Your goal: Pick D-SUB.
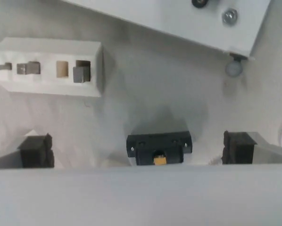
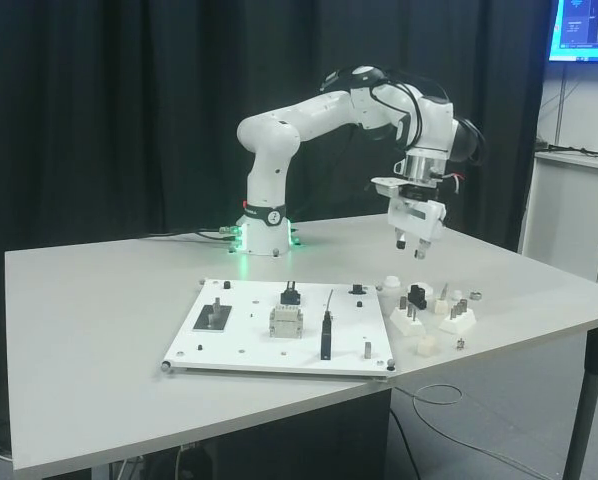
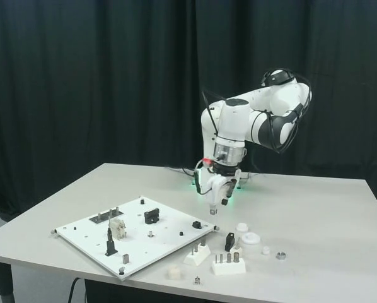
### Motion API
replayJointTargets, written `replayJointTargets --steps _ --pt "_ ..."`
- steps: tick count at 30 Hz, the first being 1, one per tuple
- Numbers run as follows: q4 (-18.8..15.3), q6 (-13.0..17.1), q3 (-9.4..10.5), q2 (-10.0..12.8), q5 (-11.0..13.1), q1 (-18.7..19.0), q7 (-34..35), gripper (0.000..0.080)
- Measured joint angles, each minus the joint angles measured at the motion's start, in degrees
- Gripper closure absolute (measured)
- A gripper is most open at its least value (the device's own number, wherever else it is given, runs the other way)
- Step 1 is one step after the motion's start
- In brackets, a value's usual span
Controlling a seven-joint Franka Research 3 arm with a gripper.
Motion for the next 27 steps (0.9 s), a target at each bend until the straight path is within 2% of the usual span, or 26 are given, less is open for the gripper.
replayJointTargets --steps 11,27 --pt "1.3 -1.4 -0.23 0.0 0.2 -0.6 1.9 0.0003" --pt "4.9 -3.7 0.27 0.0 0.4 -1.6 -19.4 0.0003"
